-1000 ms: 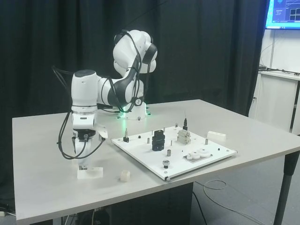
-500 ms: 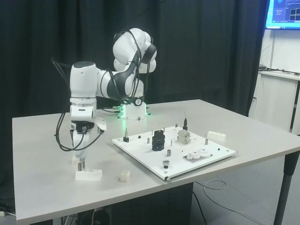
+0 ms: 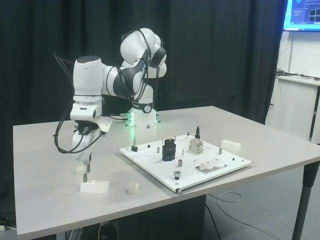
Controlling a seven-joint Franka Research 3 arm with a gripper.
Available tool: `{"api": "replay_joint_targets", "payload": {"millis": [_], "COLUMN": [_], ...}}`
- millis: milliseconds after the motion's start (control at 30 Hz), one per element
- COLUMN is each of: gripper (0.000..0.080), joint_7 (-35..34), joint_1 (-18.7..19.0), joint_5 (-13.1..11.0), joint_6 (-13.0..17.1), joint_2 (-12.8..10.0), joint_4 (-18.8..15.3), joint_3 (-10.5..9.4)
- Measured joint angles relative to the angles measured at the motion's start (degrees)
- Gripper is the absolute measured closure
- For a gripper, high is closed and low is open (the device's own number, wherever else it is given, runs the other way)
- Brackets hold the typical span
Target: Pick square peg 3.
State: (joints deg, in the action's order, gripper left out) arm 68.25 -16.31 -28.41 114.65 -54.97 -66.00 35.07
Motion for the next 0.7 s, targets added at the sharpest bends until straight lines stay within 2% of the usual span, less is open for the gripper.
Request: {"api": "replay_joint_targets", "payload": {"millis": [700], "gripper": [0.0689], "joint_7": [-8.39], "joint_1": [-0.34], "joint_5": [0.0], "joint_6": [-0.42], "joint_2": [-0.18], "joint_4": [0.05], "joint_3": [0.01]}}
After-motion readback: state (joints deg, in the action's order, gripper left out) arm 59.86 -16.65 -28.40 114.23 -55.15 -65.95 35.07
